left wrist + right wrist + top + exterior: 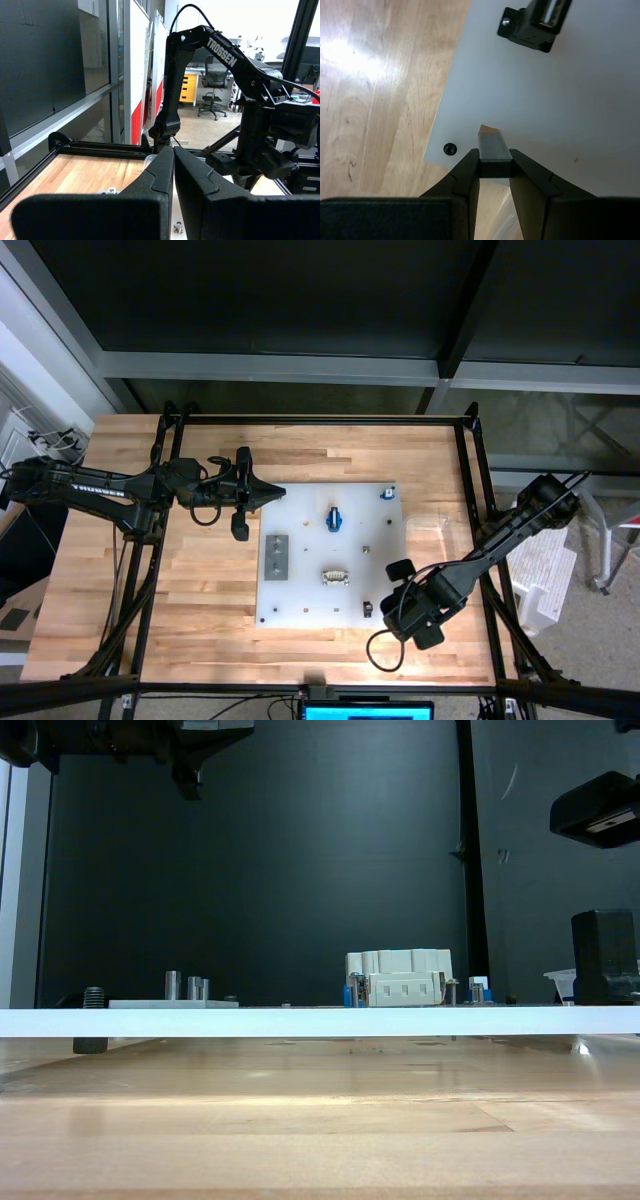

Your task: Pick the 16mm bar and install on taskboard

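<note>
Bar [492, 144] clamped in right gripper [495, 157] over taskboard [580, 105] | left gripper [173, 150] clenched aloft | arm [227, 54]: TROSSEN

This is a robotics lab: a wooden table [200, 610] inside a black metal frame [100, 148] carries a white task board [300, 585] between the left arm [90, 488] and the Trossen-marked right arm [220, 50]. Beyond it, the left wrist view shows an office chair [214, 82], a yellow drawer cabinet [189, 89] and red-and-white partition panels [160, 95] on a bare floor.
</note>
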{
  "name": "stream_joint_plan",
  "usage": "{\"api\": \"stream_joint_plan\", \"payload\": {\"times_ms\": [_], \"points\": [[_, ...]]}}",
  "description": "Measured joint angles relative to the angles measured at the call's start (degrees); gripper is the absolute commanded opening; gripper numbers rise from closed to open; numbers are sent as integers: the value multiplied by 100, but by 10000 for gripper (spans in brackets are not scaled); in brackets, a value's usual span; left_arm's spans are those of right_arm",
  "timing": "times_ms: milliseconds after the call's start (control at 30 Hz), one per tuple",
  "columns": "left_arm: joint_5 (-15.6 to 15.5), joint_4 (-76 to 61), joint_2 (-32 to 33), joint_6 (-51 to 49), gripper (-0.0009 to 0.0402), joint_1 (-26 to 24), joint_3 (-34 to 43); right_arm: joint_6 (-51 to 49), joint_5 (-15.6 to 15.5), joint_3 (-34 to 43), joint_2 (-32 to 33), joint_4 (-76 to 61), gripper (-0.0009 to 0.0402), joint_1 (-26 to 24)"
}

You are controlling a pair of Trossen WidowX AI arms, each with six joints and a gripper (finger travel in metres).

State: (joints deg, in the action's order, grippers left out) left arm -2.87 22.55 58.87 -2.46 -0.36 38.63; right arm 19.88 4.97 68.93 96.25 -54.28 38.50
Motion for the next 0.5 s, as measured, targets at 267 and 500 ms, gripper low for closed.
{"api": "stream_joint_plan", "payload": {"times_ms": [267, 500], "points": [[2, 0, 0, -2, 0, 0, -2, 568, 2, 0, 0, 20, 0, -13], [2, -2, 0, 0, 0, 0, 0, 885, 2, -2, 0, 33, 0, -15]]}}
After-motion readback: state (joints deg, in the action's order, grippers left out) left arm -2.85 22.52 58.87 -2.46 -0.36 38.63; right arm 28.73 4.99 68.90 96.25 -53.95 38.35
